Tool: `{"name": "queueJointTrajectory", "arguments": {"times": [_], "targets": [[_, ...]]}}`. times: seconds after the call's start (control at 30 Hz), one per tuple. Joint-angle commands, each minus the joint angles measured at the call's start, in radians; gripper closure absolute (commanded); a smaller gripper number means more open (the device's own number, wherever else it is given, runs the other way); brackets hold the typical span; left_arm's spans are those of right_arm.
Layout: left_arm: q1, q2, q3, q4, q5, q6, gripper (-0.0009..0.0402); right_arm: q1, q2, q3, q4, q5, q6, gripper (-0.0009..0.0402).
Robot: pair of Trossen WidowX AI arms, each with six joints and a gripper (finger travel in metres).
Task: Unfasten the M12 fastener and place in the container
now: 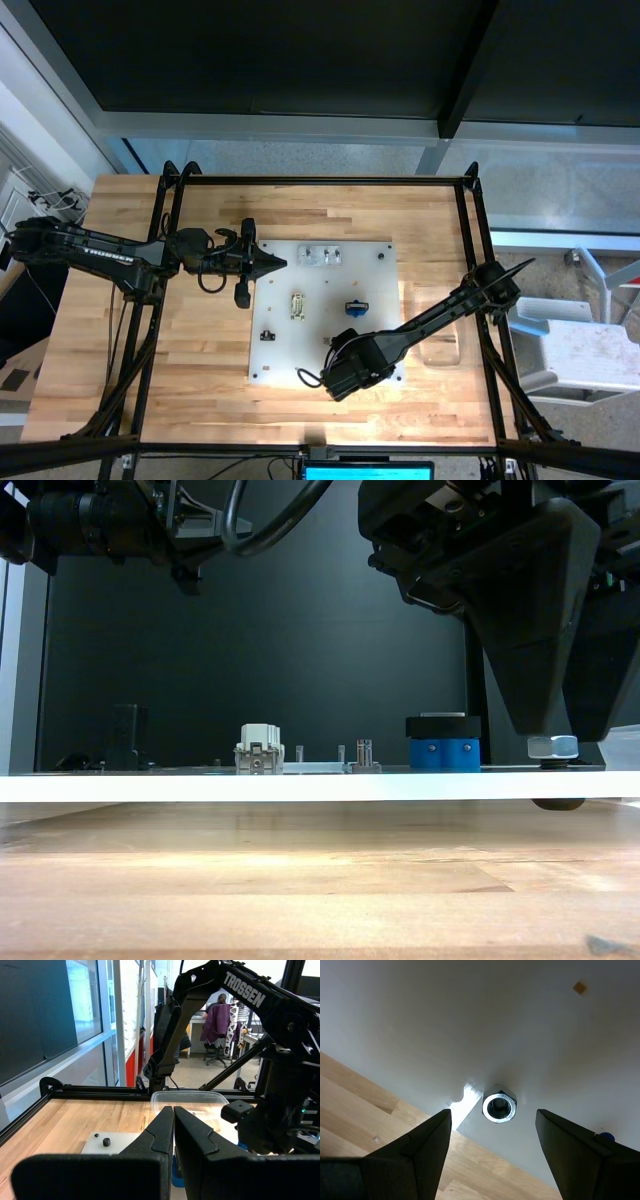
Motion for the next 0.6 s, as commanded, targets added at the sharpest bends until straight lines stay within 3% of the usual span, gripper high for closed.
{"name": "queueJointTrajectory", "arguments": {"times": [0.03, 0.6], "targets": [[0.000, 0.000, 0.000, 0.000, 0.000, 0.000, 0.0393, -0.005, 0.003, -0.012, 0.013, 0.002, -0.003, 0.0169], [0.000, 0.000, 0.000, 0.000, 0.000, 0.000, 0.0393, -0.024, 0.003, -0.020, 0.010, 0.000, -0.003, 0.0231]]}}
